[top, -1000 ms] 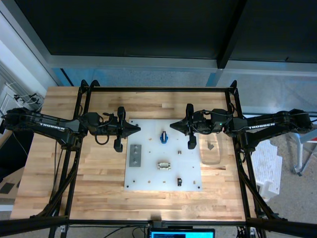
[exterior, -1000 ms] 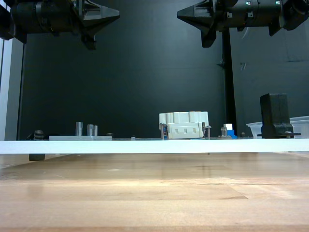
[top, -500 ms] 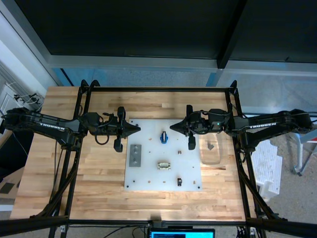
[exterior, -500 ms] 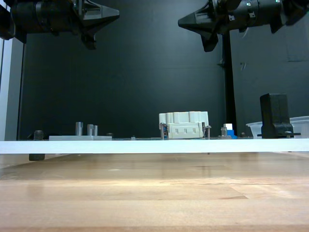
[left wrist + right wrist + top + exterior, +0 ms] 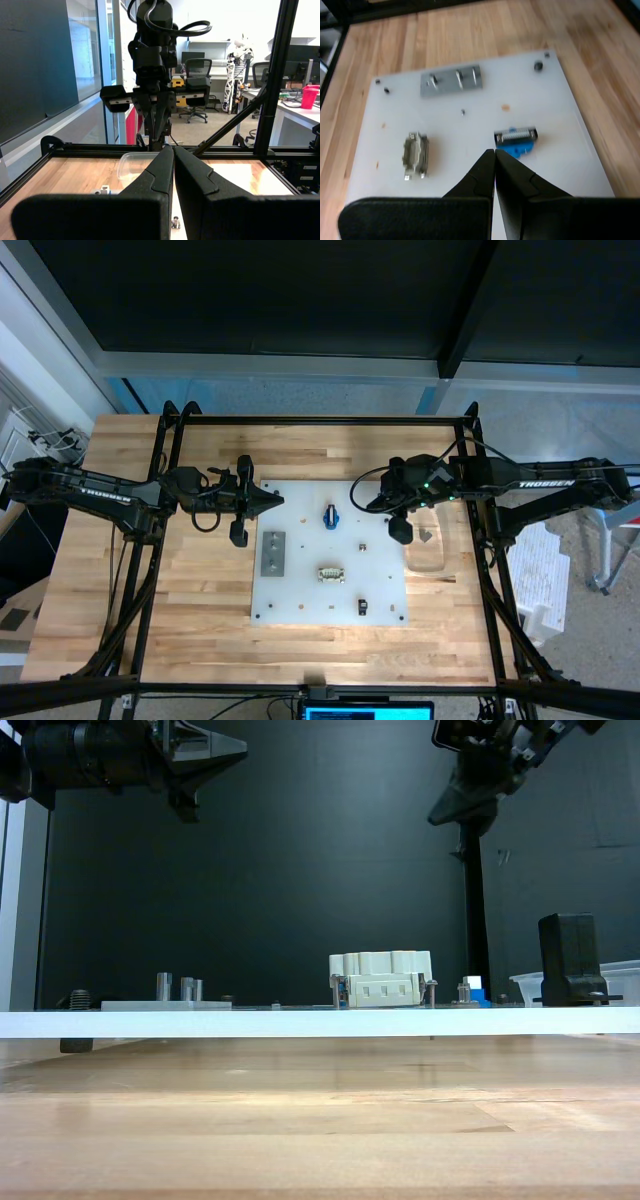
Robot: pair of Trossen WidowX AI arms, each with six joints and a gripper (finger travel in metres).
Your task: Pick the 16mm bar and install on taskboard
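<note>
Approach: hovering right gripper (image 5: 494,150), fingers pressed together, above flat white square taskboard (image 5: 545,115); advising spreading before descending squarely over tiny dark-grey metal 16mm bar (image 5: 537,65) by taskboard's left corner. Idling left gripper (image 5: 173,146), also closed, over taskboard's left edge.

We view the taskboard (image 5: 300,600) steeply from above its near edge, level from that edge, across from the left gripper (image 5: 173,148) at its left, and downward from the right gripper (image 5: 494,151) over its right.
</note>
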